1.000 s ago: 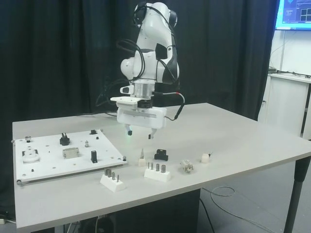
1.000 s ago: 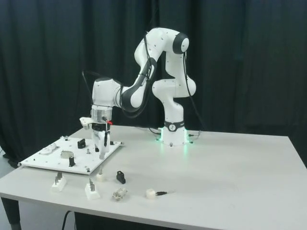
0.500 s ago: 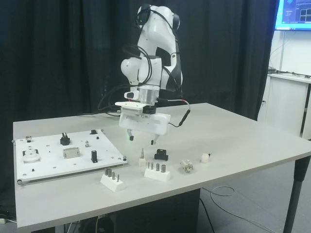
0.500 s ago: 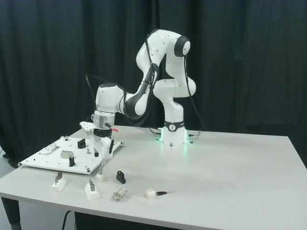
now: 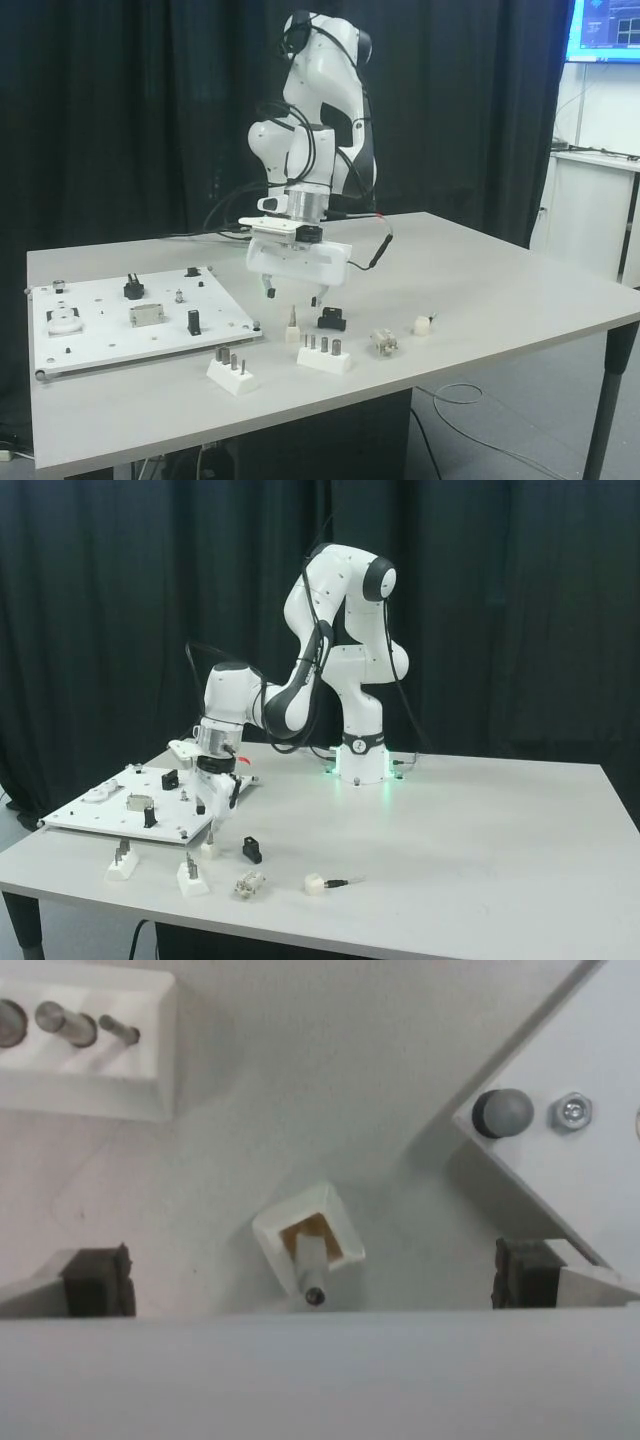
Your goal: Pick Ethernet.
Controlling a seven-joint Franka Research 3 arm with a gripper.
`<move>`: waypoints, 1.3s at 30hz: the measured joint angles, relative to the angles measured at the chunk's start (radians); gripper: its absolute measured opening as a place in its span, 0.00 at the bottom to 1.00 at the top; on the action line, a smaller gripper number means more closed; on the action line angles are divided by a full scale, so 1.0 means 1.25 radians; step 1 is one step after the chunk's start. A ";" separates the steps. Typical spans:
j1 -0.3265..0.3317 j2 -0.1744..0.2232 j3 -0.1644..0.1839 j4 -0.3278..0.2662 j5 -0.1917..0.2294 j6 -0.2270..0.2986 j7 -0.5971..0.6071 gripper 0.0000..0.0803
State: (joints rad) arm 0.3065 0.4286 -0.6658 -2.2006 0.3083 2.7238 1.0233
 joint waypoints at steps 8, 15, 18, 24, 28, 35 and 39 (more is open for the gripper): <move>-0.034 0.009 0.038 -0.001 0.011 0.029 0.000 1.00; -0.057 0.020 0.067 -0.001 0.029 0.053 0.000 1.00; -0.063 0.025 0.075 -0.001 0.034 0.063 0.000 1.00; -0.070 0.032 0.085 -0.001 0.035 0.076 0.000 1.00; -0.073 0.035 0.090 -0.001 0.036 0.079 0.000 1.00; -0.075 0.039 0.095 -0.001 0.043 0.084 0.000 0.84; -0.075 0.041 0.096 -0.001 0.047 0.085 0.000 0.64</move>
